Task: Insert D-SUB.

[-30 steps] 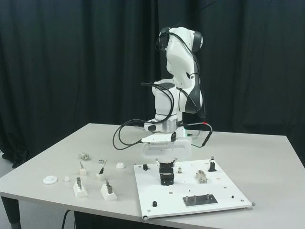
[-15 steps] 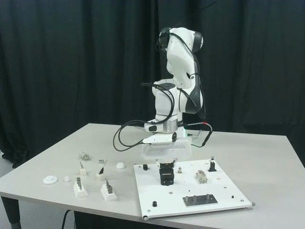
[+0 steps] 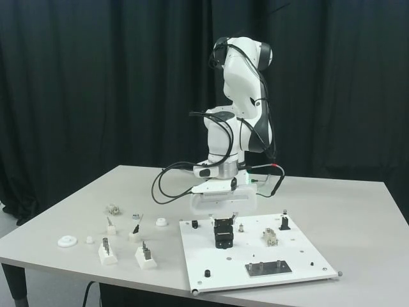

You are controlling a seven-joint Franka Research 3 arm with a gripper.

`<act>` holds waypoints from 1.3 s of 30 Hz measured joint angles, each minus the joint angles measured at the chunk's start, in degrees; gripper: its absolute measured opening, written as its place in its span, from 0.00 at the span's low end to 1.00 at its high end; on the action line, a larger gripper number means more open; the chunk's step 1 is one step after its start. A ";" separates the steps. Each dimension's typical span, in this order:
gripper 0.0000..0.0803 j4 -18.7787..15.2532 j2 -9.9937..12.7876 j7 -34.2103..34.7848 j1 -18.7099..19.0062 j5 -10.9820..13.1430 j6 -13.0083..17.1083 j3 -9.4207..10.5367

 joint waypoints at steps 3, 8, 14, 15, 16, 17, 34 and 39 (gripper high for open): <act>0.48 0.19 0.11 0.04 -0.11 0.42 -0.29 0.00; 0.48 0.54 0.28 0.18 -0.43 1.49 -0.93 0.01; 0.48 0.83 0.43 0.20 -0.81 2.52 -1.41 0.01; 0.48 0.85 0.44 0.21 -0.85 2.63 -1.46 0.01; 0.48 0.87 0.45 0.21 -0.88 2.74 -1.51 0.01; 0.48 0.89 0.46 0.22 -0.91 2.86 -1.54 0.01; 0.48 0.97 0.52 0.12 -0.97 2.94 -1.67 0.05; 0.48 0.97 0.52 -0.10 -0.90 2.78 -1.67 0.08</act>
